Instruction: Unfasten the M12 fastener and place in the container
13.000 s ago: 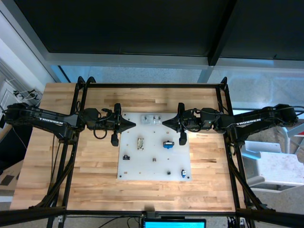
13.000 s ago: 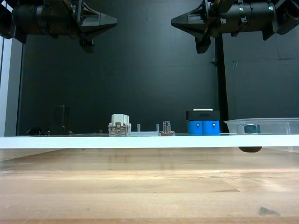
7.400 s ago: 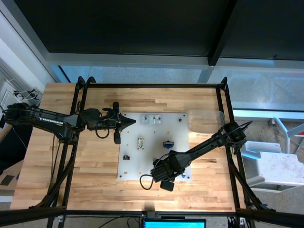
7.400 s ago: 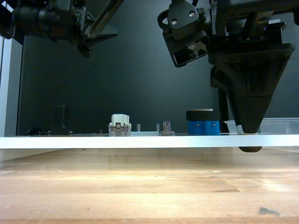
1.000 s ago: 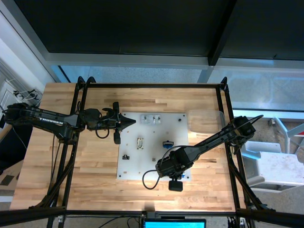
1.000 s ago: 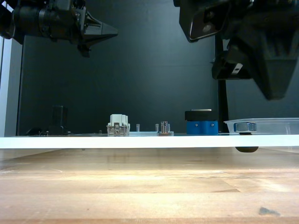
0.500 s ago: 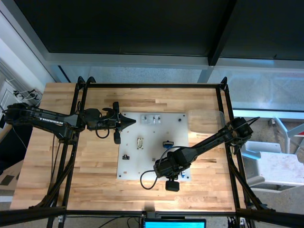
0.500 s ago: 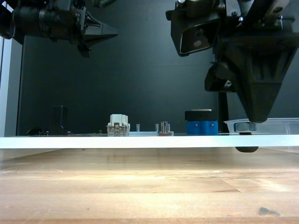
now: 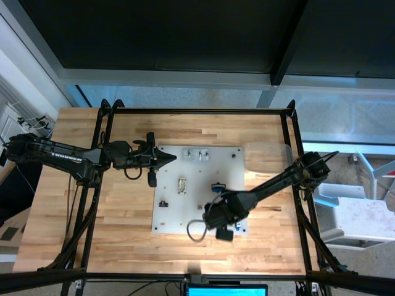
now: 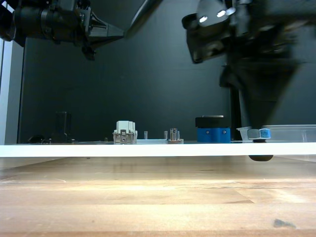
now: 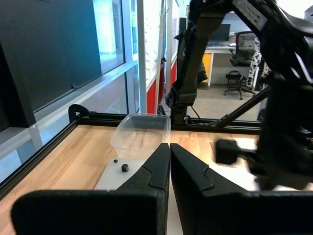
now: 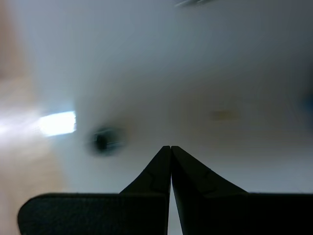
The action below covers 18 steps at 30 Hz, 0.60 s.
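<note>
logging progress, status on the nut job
left end effector shut, parked high. right end effector shut, empty, tip down by M12 nut. container holds no nut. nothing blocking.

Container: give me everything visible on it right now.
The container is a clear plastic tub with rounded corners, upright, open-topped, on the wooden table beside the far right corner of the white board; contact with the board cannot be told. Nothing shows inside. Neither gripper touches it: the left gripper, fingers shut, hovers at the board's far left edge; the right gripper, fingers shut, points down over the board's near right area.
</note>
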Tool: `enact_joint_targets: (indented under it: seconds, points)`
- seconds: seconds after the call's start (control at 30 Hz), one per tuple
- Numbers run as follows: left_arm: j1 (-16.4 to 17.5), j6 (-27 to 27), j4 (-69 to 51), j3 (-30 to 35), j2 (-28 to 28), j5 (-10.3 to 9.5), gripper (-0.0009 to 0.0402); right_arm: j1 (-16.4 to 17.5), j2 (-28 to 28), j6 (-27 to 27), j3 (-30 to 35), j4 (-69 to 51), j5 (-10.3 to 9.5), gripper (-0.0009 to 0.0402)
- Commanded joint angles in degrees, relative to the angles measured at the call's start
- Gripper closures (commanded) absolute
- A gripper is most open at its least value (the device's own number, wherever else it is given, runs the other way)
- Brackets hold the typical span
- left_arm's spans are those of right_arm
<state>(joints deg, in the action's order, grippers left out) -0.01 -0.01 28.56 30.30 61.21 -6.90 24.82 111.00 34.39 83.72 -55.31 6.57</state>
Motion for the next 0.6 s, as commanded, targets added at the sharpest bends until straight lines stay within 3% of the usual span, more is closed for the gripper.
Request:
enact_joint_targets:
  seconds: [0.03,0.1,0.2,0.33,0.5,0.6]
  points:
    - [0.0,0.0,0.0,0.0,0.0,0.02,0.0393,0.3,-0.1,1.2,2.1,-3.8,2.32,0.0393]
    - [0.0,0.0,0.0,0.0,0.0,0.00,0.0393,0.3,-0.3,1.2,2.4,-3.9,2.05,0.0393]
    - [0.0,0.0,0.0,0.0,0.0,0.00,0.0393,0.3,-0.3,1.1,2.5,-3.5,-0.90,0.0393]
    - [0.0,0.0,0.0,0.0,0.0,0.00,0.0393,0.6,-0.3,1.0,2.5,-1.4,-6.80,0.0393]
    - [0.0,0.0,-0.1,0.0,0.0,0.00,0.0393,1.3,-0.3,0.7,3.0,3.7,-15.74,0.0393]
    - [0.0,0.0,0.0,0.0,0.0,0.00,0.0393,1.6,0.2,1.2,3.0,4.9,-14.75,0.0393]
